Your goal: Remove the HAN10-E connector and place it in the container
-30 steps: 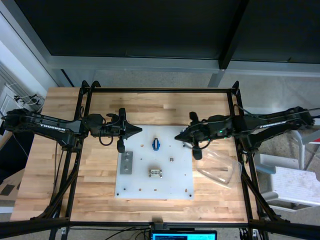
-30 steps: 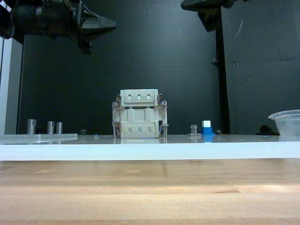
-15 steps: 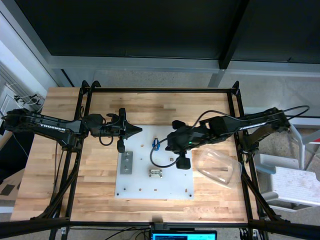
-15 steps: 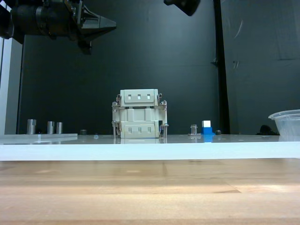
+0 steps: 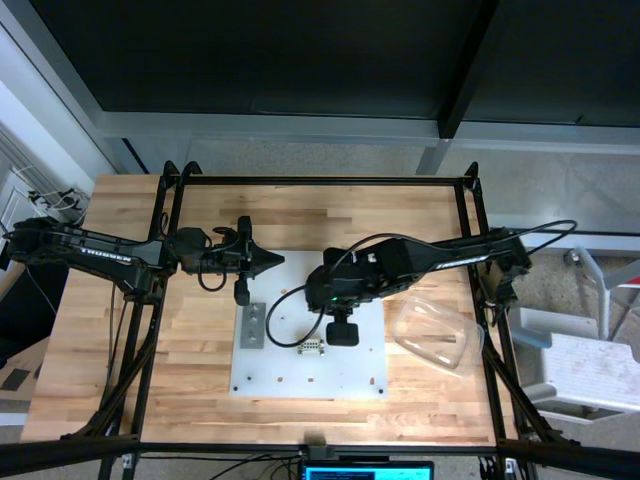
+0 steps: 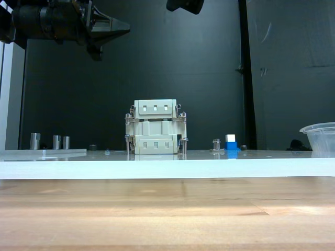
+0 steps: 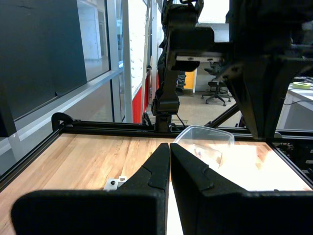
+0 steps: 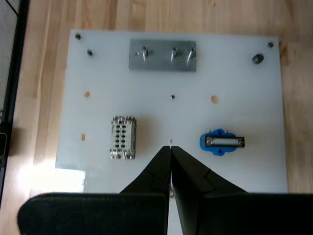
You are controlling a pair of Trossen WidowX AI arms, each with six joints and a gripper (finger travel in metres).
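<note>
Even overhead light fills the high view; the low view is dim, its near tabletop [image 6: 167, 219] blurred. Glare whitens the near right corner of the white board [image 8: 244, 73]. The left gripper [image 7: 169, 145], above the board's far left, and the right gripper [image 8: 170, 148], over its middle, show dark and soft-edged.

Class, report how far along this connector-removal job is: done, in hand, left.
Done: nothing; the small grey-metal, beige-centred HAN10-E connector stands on the white board, not in the clear plastic container. In hand: the right gripper, shut, hovers above the board, offset from the connector; the left gripper, shut, hangs parked above the board's far-left corner. Left: open, grasp, lift, drop into the container.
</note>
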